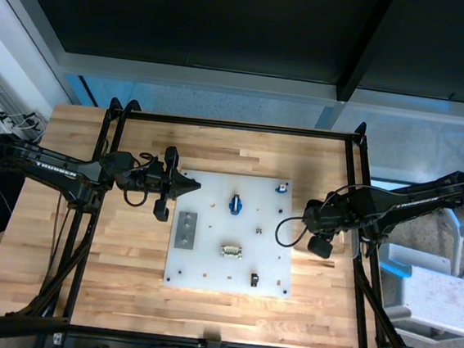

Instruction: Pick the 16mm bar from the taskboard and place it in the container

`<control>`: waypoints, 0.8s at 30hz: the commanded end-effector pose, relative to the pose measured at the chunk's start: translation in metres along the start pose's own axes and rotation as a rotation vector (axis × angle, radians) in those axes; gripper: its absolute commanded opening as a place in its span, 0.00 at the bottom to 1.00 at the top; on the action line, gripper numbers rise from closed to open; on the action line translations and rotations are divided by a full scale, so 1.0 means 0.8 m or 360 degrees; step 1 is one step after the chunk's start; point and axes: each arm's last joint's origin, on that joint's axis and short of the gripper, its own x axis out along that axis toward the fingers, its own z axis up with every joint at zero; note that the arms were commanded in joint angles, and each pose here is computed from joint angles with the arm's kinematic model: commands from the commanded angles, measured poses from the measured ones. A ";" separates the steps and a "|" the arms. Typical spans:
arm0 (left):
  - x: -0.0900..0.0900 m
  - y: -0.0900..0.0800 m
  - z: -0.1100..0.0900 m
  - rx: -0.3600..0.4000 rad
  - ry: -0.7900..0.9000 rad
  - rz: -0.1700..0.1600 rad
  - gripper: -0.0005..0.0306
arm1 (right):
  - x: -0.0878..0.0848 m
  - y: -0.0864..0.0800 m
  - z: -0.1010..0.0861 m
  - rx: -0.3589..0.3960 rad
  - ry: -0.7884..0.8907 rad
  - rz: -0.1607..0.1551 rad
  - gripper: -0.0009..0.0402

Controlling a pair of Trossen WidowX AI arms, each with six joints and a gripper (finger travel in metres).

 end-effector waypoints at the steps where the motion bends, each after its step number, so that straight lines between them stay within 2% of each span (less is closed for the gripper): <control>1: 0.000 0.000 0.000 0.0000 0.0000 0.0001 0.02 | 0.003 -0.006 -0.006 0.0041 0.0013 -0.0003 0.07; 10: 0.000 0.000 0.000 0.0000 0.0001 0.0000 0.02 | 0.001 -0.013 -0.010 0.0083 0.0047 -0.0037 0.07; 24: 0.000 0.000 0.000 0.0000 0.0000 0.0000 0.02 | 0.002 -0.013 -0.010 0.0108 0.0050 -0.0043 0.10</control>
